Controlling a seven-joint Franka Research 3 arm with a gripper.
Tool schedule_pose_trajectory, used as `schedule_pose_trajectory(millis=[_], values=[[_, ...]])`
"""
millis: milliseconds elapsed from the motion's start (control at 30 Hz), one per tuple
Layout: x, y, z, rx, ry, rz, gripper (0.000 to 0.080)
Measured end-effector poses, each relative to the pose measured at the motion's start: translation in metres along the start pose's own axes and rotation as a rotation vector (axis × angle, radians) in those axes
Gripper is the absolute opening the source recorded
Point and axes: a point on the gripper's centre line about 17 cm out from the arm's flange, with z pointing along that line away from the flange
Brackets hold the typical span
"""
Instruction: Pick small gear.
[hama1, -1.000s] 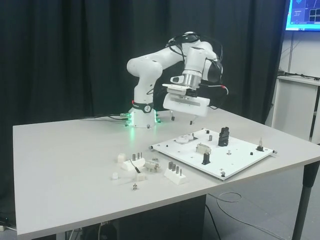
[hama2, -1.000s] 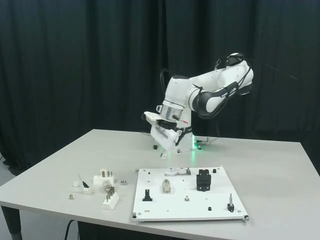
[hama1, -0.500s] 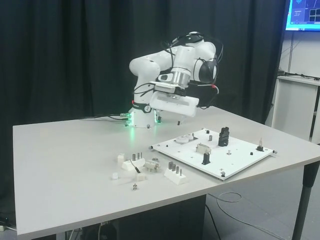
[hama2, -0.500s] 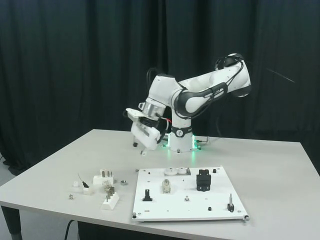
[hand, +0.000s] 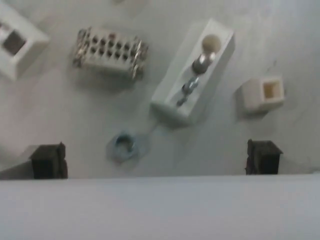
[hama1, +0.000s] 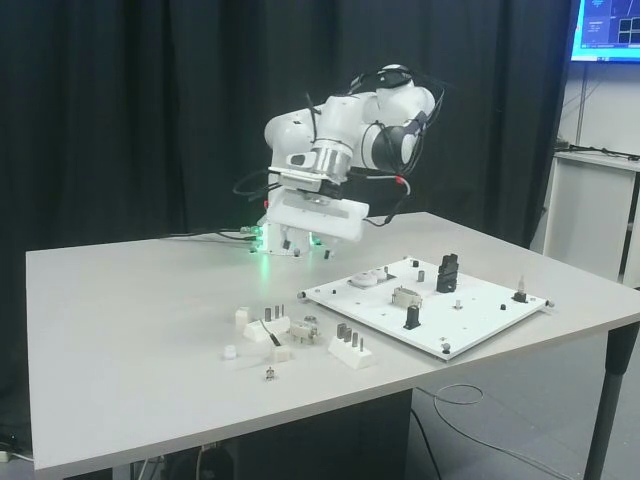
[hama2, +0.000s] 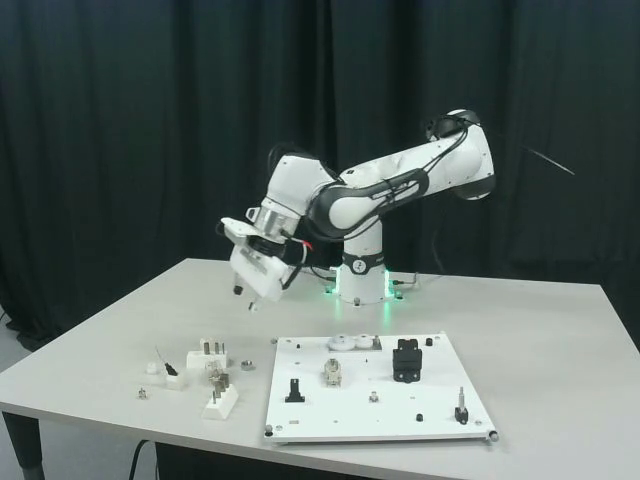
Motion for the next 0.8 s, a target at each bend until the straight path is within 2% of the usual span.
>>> schedule_pose_trajectory(millis=[467, 800], values=[[0.041, 0.027, 0.038, 0.036, 0.033, -0.053, 0.0800], [0.071, 0.044, 0.058, 0.035, 0.051, -0.112, 0.0800]])
